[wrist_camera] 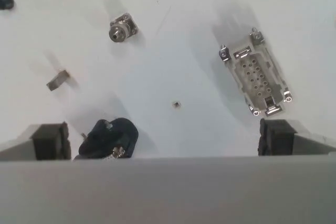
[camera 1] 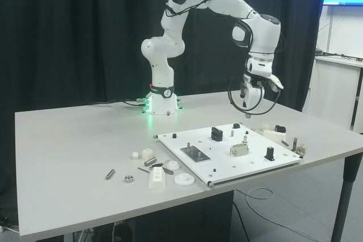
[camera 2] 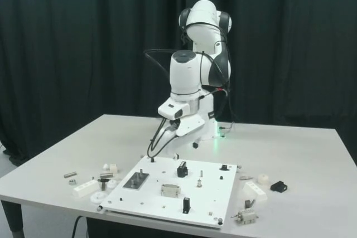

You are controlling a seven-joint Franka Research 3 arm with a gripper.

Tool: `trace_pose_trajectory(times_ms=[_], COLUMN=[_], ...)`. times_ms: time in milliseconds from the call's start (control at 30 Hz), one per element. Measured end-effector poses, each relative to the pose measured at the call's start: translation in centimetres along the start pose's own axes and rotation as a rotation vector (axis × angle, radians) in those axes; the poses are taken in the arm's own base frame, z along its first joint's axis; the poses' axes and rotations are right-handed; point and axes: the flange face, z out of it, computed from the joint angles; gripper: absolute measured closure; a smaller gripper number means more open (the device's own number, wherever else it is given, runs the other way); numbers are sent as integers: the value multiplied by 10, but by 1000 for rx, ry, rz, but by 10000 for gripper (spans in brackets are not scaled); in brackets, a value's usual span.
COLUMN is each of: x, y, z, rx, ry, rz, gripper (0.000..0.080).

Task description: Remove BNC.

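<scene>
The BNC connector (wrist_camera: 119, 29) is a small metal barrel on a square flange, standing upright on the white board (wrist_camera: 173, 61). It also shows as a short post in the first room view (camera 1: 246, 138) and in the second room view (camera 2: 199, 183). My gripper (wrist_camera: 164, 140) hangs well above the board's far side, open, with nothing between its black fingertips (wrist_camera: 51, 141). From the room it appears beside the arm's wrist (camera 1: 248, 96) and above the board's back edge (camera 2: 169, 132). The BNC lies apart from the fingers, untouched.
On the board (camera 1: 227, 165) sit a grey multi-pin connector (wrist_camera: 255, 80), a black plug (wrist_camera: 111, 137), a small metal bracket (wrist_camera: 58, 80) and a grey metal plate (camera 1: 195, 153). Loose white parts and bolts (camera 1: 154, 177) lie on the table left of the board, with more parts (camera 1: 276, 131) to its right.
</scene>
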Motion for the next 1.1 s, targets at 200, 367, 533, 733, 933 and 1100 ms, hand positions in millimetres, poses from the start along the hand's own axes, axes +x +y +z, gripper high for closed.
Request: trace_pose_trajectory(times_ms=[200,367,533,733,933,1100], x=[0,-2,-8,-18,-26,-31], y=[-2,-5,-10,-17,-26,-32], z=[1,4,11,18,21,22], rx=[0,0,0,-5,-6,11], ry=[0,-11,-32,-55,-47,-16], rz=[191,363,516,802,1126,1349], gripper=[3,3,3,3,3,3])
